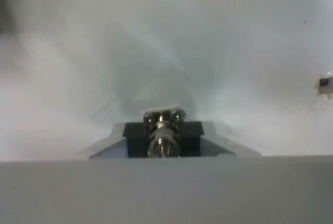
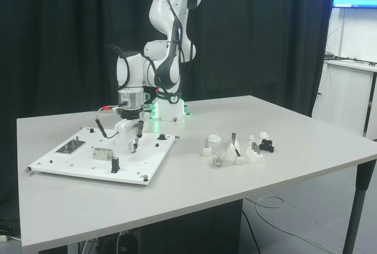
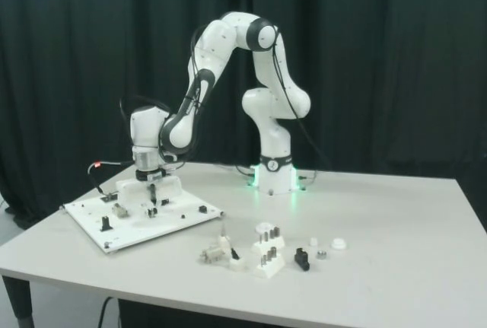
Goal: Insert BNC.
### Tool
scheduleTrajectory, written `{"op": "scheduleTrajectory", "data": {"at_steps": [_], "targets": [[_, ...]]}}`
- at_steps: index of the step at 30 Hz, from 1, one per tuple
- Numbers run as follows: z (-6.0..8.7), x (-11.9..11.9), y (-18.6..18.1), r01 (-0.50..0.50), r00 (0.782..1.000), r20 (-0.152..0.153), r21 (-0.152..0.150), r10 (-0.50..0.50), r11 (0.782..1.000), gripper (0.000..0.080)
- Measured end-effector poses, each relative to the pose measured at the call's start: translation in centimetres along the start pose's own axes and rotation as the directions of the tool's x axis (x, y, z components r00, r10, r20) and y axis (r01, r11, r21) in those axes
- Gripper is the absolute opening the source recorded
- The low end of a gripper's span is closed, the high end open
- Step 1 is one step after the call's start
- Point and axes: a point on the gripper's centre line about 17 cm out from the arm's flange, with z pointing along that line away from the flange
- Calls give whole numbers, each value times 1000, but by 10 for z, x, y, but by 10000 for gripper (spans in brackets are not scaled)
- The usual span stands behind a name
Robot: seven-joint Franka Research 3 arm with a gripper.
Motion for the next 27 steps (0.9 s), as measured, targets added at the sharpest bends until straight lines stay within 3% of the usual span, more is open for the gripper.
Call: {"op": "scheduleTrajectory", "data": {"at_steps": [11, 27], "targets": [[0, -1, 1, -131, 991, 34, -1, 131, 991, 120], [0, -1, 1, -170, 985, 41, -3, 170, 985, 120]]}}
